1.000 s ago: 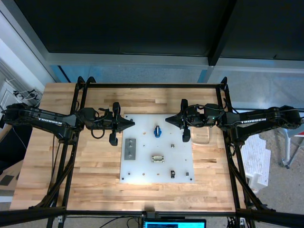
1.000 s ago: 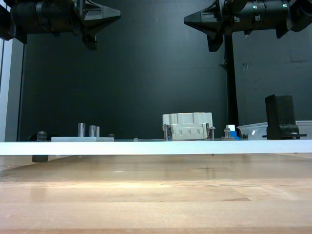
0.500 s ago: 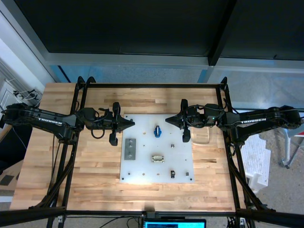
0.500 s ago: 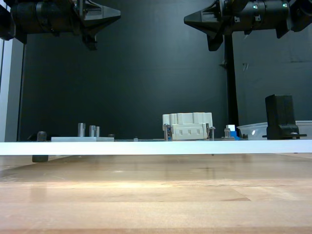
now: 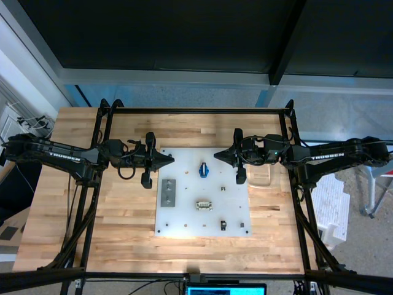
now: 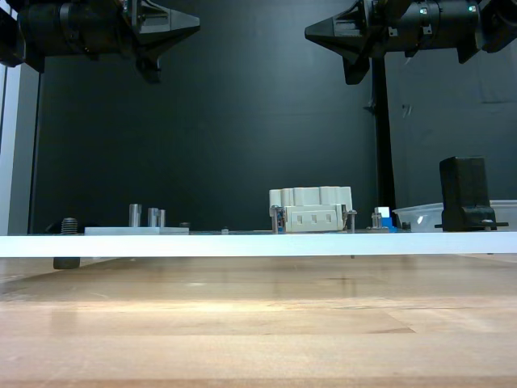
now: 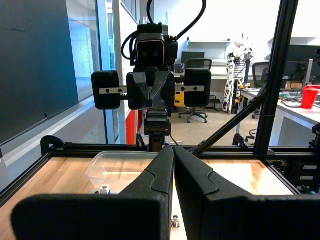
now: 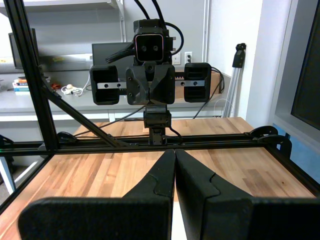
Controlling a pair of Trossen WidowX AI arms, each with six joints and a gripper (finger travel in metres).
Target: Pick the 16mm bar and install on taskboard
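While the taskboard (image 5: 184, 212) is seen flat on the desk (image 5: 110, 227), the left hand (image 5: 170, 159) and right hand (image 5: 217, 155) are held above it, fingers pressed together.

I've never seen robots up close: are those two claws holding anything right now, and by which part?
Nothing is held. The left gripper and the right gripper both hang shut and empty, high above the taskboard.

Even overhead light, soft shadows; left gripper (image 6: 195, 29), right gripper (image 6: 308, 34) dark silhouettes above taskboard (image 6: 242, 243); near tabletop (image 6: 242, 339) blurred.
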